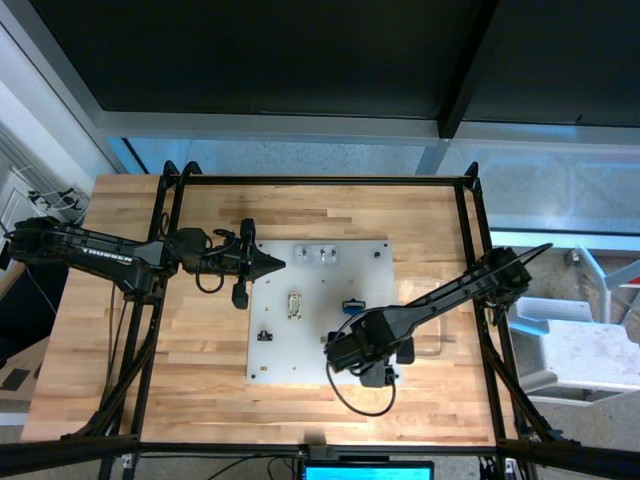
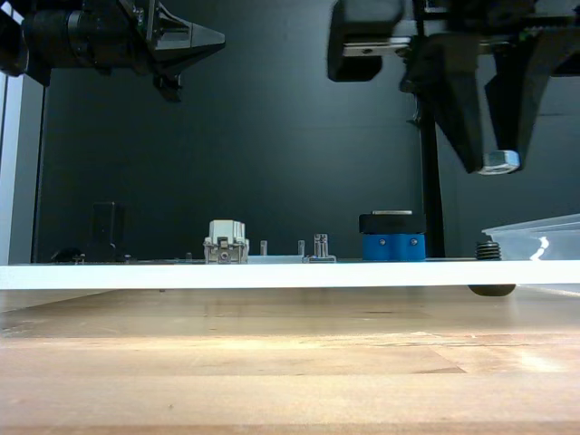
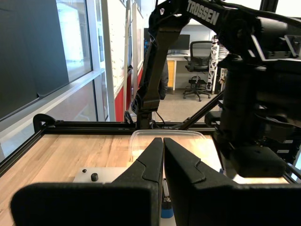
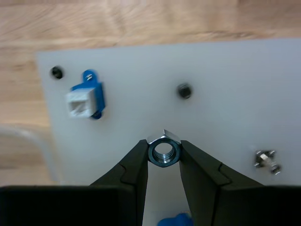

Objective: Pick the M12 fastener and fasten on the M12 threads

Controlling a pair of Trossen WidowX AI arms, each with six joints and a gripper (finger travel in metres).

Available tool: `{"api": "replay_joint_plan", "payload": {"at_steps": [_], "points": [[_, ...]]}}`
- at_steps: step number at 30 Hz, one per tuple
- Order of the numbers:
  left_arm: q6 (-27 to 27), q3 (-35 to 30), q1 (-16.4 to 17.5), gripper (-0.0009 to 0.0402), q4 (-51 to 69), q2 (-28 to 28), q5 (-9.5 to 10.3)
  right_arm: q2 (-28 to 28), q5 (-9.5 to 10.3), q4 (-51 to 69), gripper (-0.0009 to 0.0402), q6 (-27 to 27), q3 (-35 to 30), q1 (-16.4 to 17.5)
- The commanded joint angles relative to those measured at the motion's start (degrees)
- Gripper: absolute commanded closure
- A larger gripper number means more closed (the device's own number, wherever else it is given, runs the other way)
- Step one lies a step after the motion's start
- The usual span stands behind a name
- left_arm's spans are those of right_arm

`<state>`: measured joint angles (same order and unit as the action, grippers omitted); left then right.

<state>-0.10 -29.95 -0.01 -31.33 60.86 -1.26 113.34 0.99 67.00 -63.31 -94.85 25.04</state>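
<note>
**Item 1: M12 nut**. Small, silver, hexagonal, with a threaded centre hole. You will find it in the air, pinched across its flats at the fingertips of the right gripper.

**Item 2: right gripper.** Fingers clamped on the nut. It hangs over the near right part of the white board, well clear of its surface.

**Item 3: M12 stud**. Short, black and upright on the board, with its ribs bare. In the low view the nut hangs high above it and nearly in line with it.

**Item 4: left gripper**. Fingers together and holding nothing. It is raised at the board's far left edge and points inward.

**Item 5: surroundings.** A blue connector block stands on the board. A clear tray sits on the bench beside the board's right edge.
</note>
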Motion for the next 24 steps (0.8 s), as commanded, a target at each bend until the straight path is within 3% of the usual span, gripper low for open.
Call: {"api": "replay_joint_plan", "payload": {"at_steps": [1, 12, 24], "points": [[0.0, 0.0, 0.0, 0.0393, 0.0, 0.0, 0.00, 1.5, 0.04, -0.2, 0.0358, 0.0, -1.2, 0.3], [0.0, 0.0, 0.0, 0.0393, 0.0, 0.0, 0.00, 2.0, 0.02, -1.7, 0.0358, 0.0, -1.3, 0.6], [0.0, 0.0, 0.0, 0.0393, 0.0, 0.0, -0.02, 5.6, 0.02, 0.0, 0.0358, 0.0, -5.6, 0.7]]}}
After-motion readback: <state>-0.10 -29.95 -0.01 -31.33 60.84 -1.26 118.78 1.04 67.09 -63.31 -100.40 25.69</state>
